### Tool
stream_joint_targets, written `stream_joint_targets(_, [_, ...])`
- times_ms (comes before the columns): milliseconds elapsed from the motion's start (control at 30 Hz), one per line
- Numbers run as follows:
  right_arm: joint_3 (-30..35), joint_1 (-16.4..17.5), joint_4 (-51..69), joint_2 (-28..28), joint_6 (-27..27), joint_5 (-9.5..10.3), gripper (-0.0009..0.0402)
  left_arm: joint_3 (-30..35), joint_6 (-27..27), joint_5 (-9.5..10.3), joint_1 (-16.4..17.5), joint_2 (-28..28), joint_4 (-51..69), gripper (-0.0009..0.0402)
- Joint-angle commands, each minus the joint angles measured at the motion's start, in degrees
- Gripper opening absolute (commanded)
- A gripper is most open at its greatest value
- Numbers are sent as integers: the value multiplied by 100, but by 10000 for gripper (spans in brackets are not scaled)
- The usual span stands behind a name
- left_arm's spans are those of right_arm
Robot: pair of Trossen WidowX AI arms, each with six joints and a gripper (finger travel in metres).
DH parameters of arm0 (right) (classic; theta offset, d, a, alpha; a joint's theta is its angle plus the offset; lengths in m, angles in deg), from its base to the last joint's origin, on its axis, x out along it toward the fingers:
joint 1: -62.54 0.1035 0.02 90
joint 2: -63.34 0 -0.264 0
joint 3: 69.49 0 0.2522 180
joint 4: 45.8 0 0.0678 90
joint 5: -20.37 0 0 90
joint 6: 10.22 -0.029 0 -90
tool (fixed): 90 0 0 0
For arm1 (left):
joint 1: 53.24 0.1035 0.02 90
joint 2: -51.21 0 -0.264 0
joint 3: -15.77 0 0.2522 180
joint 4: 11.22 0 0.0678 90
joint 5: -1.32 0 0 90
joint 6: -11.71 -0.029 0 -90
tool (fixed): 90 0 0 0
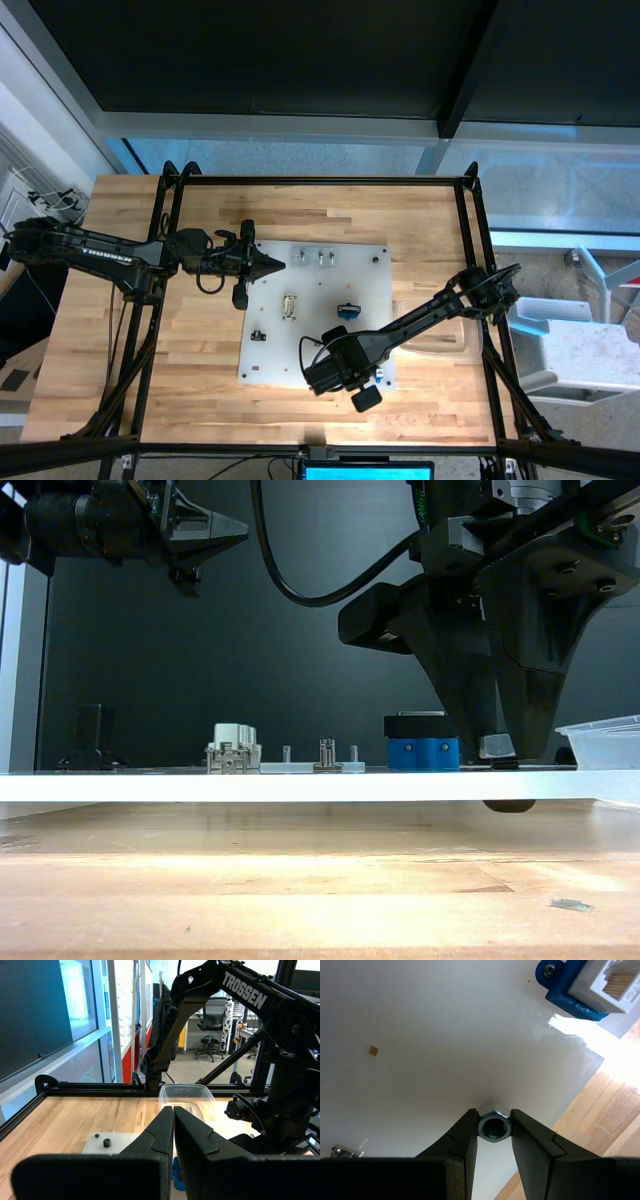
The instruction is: Pick the M12 fastener and fasten on the M12 threads
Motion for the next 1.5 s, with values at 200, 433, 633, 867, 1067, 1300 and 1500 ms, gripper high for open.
stream_joint_targets(200, [0,7,17,-15,24,-2,16,0,-2,0,0,0,0,0])
stream_joint_targets(433, [0,0,26,-15,24,-2,16,0,-2,0,0,0,-2,0])
stream_joint_targets(633, [0,0,17,-15,79,-2,16,0,-2,0,0,0,0,0])
stream_joint_targets(867, [0,-4,44,-15,192,-4,16,0,-2,0,0,0,-2,0])
stream_joint_targets(1067, [0,-13,221,-13,446,-4,16,0,-2,0,0,0,-2,0])
stream_joint_targets(1300, [0,-15,197,-11,354,-7,20,0,-2,0,0,0,0,0])
stream_joint_targets(1500, [0,-15,179,11,361,-11,54,0,-2,0,0,0,0,0])
